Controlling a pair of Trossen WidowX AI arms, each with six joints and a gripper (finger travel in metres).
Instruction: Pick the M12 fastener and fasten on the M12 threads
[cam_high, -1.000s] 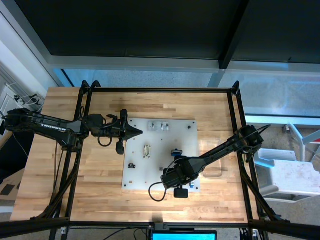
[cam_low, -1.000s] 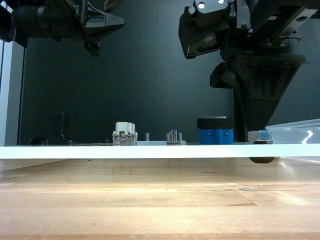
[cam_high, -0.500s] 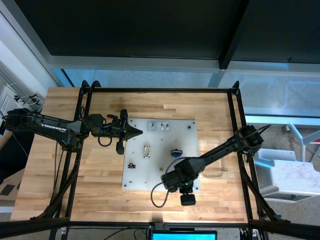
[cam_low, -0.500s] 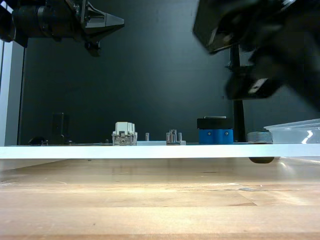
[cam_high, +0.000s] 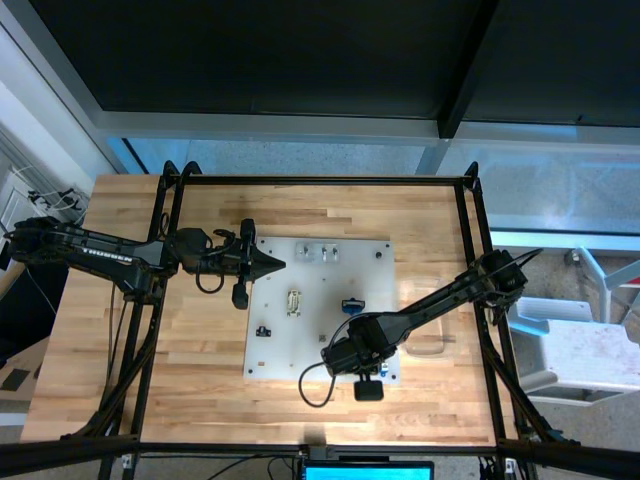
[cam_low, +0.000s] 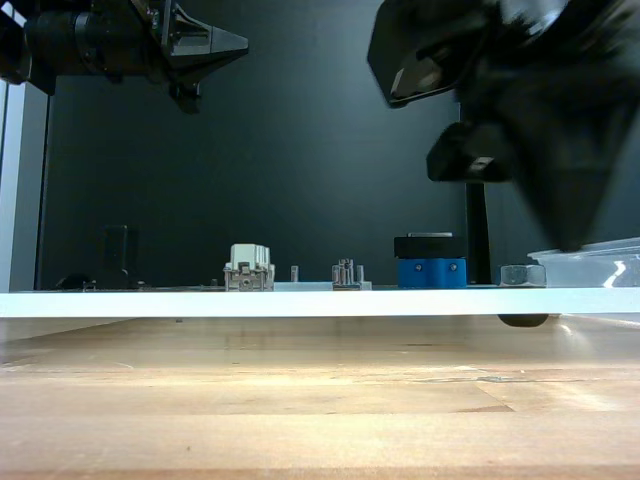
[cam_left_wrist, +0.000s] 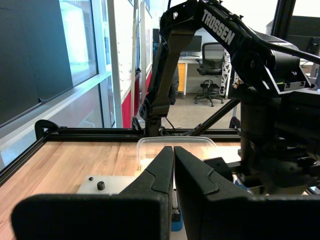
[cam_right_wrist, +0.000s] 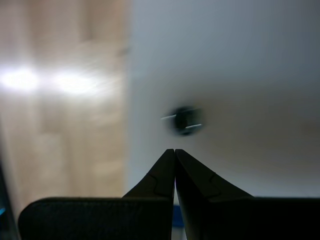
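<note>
You had the block (cam_low: 431, 272) at the nut's (cam_low: 515, 276) 11 o'clock and the tray (cam_low: 590, 258) at 2. The right gripper (cam_right_wrist: 175, 150) hung just above. The left gripper (cam_left_wrist: 173, 148) was well apart at 10.

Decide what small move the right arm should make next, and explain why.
Probably open the right gripper and lower it around the silver nut to grip and tighten it. It is shut on nothing above the nut, which sits low by the white board at its near right edge, seemingly on its stud. The left gripper hangs shut over the board's left edge.

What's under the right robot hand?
The white board and a silver nut, just off the shut right hand's tips. What the nut sits on is hidden. The left hand, shut, hangs over the board's left edge.
</note>
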